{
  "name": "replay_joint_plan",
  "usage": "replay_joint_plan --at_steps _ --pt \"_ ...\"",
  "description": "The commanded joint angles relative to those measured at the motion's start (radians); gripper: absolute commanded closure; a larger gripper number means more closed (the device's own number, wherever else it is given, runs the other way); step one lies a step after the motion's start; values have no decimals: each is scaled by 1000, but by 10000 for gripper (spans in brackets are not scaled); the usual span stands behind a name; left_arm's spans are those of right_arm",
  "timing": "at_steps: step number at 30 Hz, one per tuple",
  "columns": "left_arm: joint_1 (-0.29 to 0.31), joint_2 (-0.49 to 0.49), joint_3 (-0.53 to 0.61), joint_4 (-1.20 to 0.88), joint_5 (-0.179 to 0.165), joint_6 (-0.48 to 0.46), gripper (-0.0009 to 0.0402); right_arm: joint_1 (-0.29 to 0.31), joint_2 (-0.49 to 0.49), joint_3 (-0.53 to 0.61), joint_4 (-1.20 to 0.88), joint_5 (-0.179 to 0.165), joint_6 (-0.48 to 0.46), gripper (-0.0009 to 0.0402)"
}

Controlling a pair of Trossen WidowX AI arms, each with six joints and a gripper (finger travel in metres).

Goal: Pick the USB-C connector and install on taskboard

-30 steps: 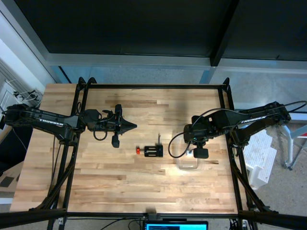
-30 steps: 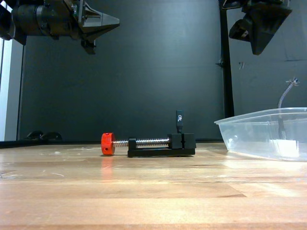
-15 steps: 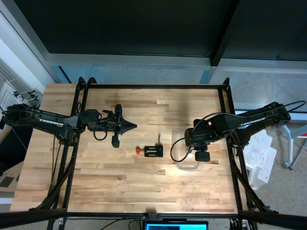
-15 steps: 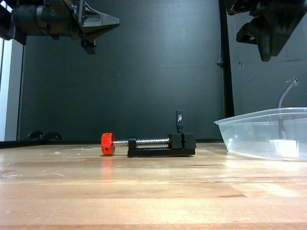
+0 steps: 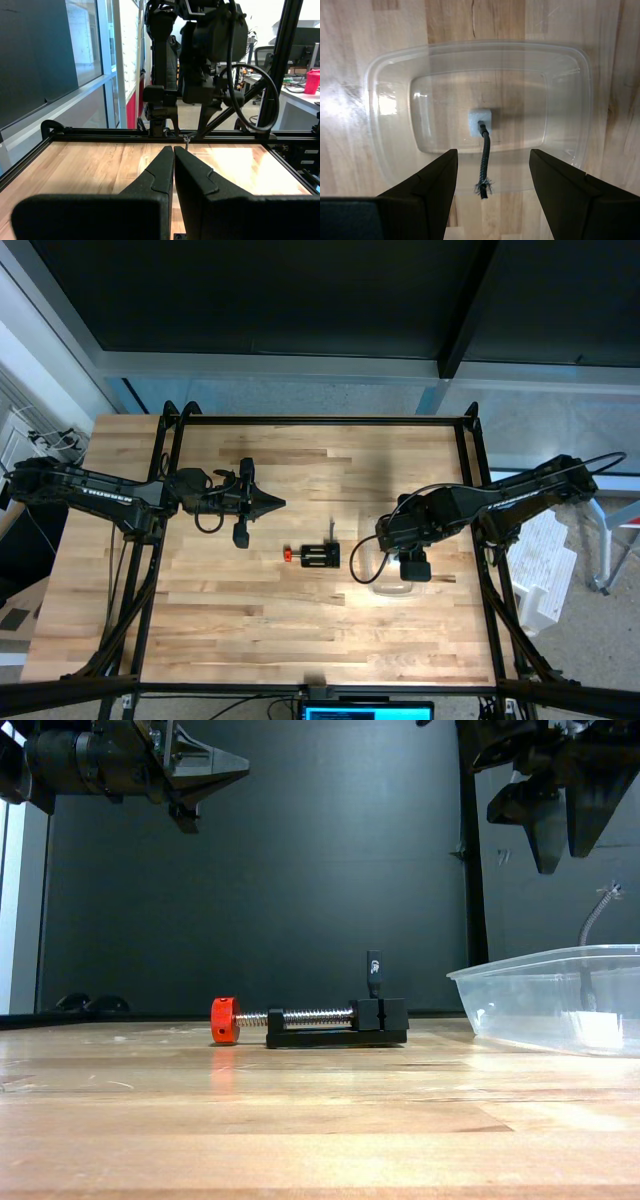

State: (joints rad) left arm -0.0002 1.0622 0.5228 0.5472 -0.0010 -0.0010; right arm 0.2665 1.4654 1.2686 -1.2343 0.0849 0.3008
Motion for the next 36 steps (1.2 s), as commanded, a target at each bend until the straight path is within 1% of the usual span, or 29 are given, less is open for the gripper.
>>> replay_joint_plan --at_steps 1,13,23,36 --pt "0 0 0 0 0 0 393 2 6 -27 39 1 -3 188" --pt "0 0 0 0 0 0 393 8 16 -143 127 1 -3 187" --pt "0 0 0 0 0 0 393 9 16 -213 204 -8 -10 187" --pt "0 0 0 0 0 0 393 8 64 -230 237 -8 -28 192"
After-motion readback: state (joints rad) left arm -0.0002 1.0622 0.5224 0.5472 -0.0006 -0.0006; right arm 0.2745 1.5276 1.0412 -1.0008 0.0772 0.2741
